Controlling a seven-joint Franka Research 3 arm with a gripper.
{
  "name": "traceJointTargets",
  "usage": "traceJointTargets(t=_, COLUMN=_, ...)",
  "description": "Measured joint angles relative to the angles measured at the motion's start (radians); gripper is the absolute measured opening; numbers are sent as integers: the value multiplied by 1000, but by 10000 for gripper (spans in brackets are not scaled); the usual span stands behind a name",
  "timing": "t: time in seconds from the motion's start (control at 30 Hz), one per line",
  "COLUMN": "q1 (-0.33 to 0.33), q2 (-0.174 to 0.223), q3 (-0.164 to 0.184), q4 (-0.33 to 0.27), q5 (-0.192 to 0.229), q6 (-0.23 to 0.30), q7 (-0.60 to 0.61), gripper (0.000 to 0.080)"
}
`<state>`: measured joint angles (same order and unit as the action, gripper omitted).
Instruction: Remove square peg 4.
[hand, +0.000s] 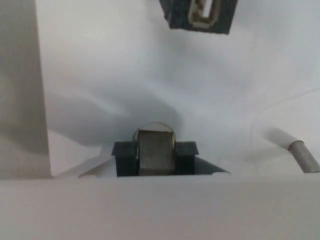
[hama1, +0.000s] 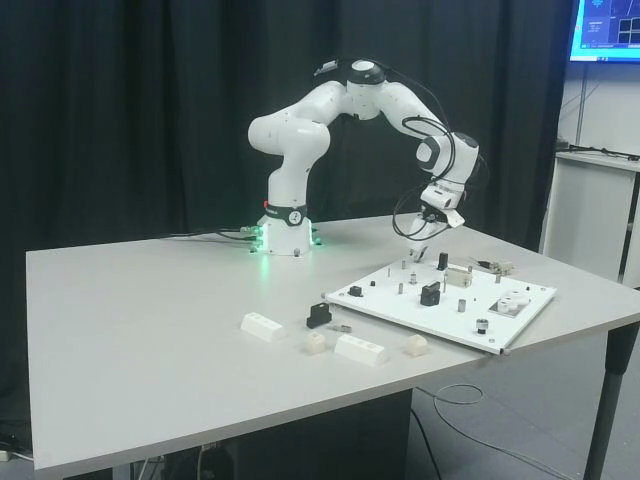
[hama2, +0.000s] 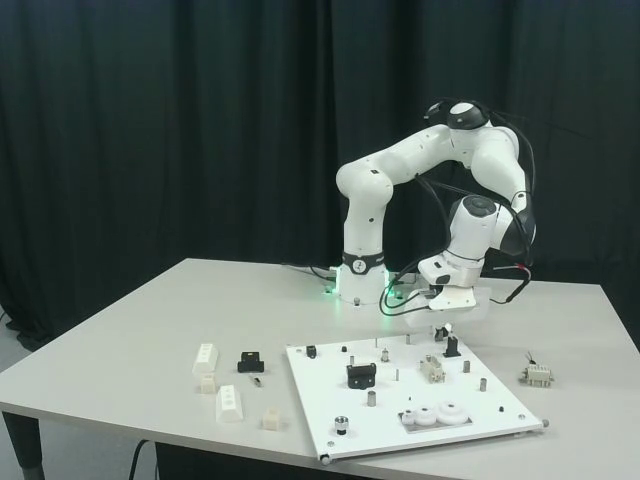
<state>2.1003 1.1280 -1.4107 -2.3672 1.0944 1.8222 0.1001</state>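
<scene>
- Wrist view: peg (hand: 156, 152), grey and square-faced, sits between the two black fingertips of the gripper (hand: 156, 159); jaws clenched on it.
- Below it, the white board (hand: 150, 75). A black connector block (hand: 200, 14) is well apart from the peg, and a thin grey pin (hand: 302, 156) stands off to one side.
- Second room view: gripper (hama2: 440, 328) hangs just above the board's (hama2: 400, 400) far edge; the peg is too small to pick out here. A black upright part (hama2: 452, 346) is just beside the fingers.
- On the board: black block (hama2: 361, 374), white gears (hama2: 440, 413), a short black cylinder (hama2: 342, 428) near the front edge.
- First room view: gripper (hama1: 421, 250) above the board's (hama1: 445, 300) back side, arm (hama1: 350, 100) arched over from its base (hama1: 285, 235), green light at the base.
- Table (hama1: 130, 320), off the board: white blocks (hama1: 262, 325) and (hama1: 361, 349), a small black bracket (hama1: 318, 316) between them, and two small pale pieces (hama1: 315, 343) and (hama1: 415, 345).
- A connector (hama2: 533, 375) lies on the table right of the board in the second room view.
</scene>
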Motion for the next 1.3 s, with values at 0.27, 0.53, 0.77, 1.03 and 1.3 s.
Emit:
traceJointTargets(t=0.27, q1=-2, q2=0, q3=2, q4=0, q5=0, q6=1, q7=-10, gripper=153)
traceJointTargets(t=0.53, q1=-3, q2=0, q3=2, q4=0, q5=2, q6=0, q7=12, gripper=153)
traceJointTargets(t=0.77, q1=-4, q2=0, q3=2, q4=0, q5=3, q6=-2, q7=42, gripper=153)
traceJointTargets(t=1.03, q1=-4, q2=-1, q3=0, q4=0, q5=3, q6=-5, q7=61, gripper=153)
traceJointTargets(t=1.3, q1=-7, q2=-1, q3=0, q4=0, q5=5, q6=-8, q7=79, gripper=153)
